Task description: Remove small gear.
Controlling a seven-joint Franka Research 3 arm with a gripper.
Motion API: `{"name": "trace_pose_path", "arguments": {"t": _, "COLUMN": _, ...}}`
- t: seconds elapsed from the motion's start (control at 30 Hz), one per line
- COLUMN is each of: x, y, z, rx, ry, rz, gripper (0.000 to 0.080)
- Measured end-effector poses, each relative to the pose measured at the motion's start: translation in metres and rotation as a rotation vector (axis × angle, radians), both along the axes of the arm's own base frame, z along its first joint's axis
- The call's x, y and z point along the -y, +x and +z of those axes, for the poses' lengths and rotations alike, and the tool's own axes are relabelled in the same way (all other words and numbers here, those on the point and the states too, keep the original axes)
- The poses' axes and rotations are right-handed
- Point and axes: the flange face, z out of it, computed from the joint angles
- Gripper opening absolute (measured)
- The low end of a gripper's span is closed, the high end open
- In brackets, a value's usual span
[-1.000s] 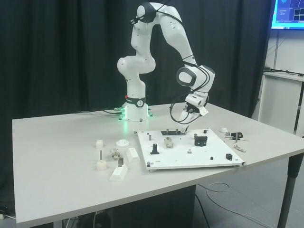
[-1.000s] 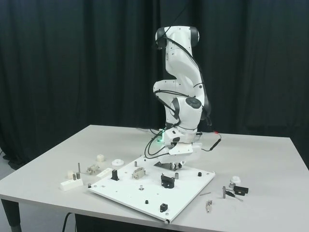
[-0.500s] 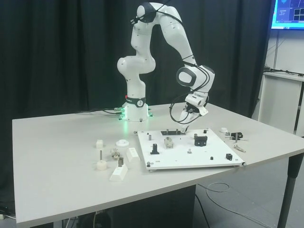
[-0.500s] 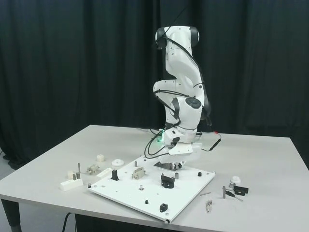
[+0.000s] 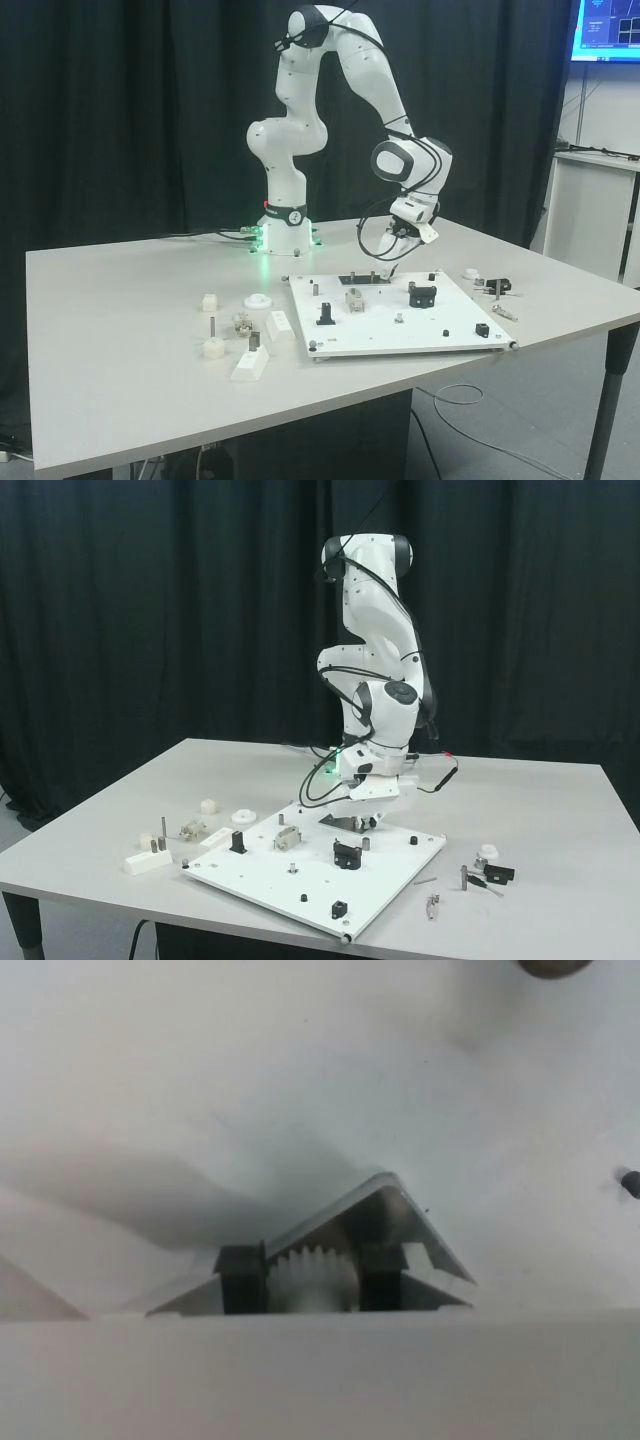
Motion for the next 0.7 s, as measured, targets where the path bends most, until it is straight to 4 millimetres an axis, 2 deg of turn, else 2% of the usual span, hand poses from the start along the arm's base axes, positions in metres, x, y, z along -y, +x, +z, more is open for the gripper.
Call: {"name": "trace_pose_path", "arguments": {"t": 0.7, "x": -0.0011, "y": 0.001, "z": 0.0046, "rx": -0.009, "ry": -0.01, "rz": 0.0, "gripper": 0.0195}}
